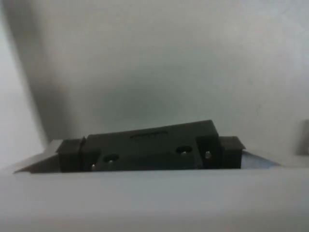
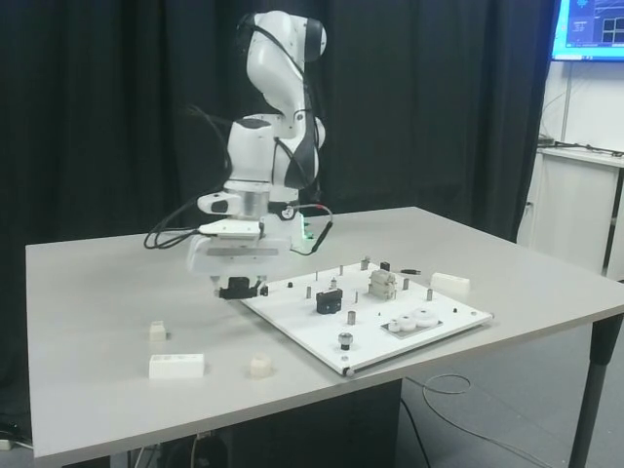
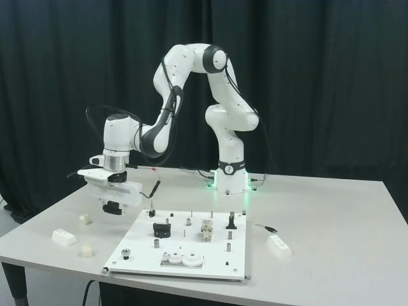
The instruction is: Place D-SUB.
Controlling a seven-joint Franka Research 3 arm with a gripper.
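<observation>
The black D-SUB connector fills the lower middle of the wrist view, showing two round screw holes. My gripper is shut on it, with a dark finger block at each end. In the room views the gripper hangs a little above the grey table, with the black D-SUB connector under it. It is just off the far left corner of the white assembly board. The connector is held clear of the table and the board.
The board carries several pegs, a black block, a small white-grey fixture and white gears. White blocks lie on the table left of the board; another lies at its right.
</observation>
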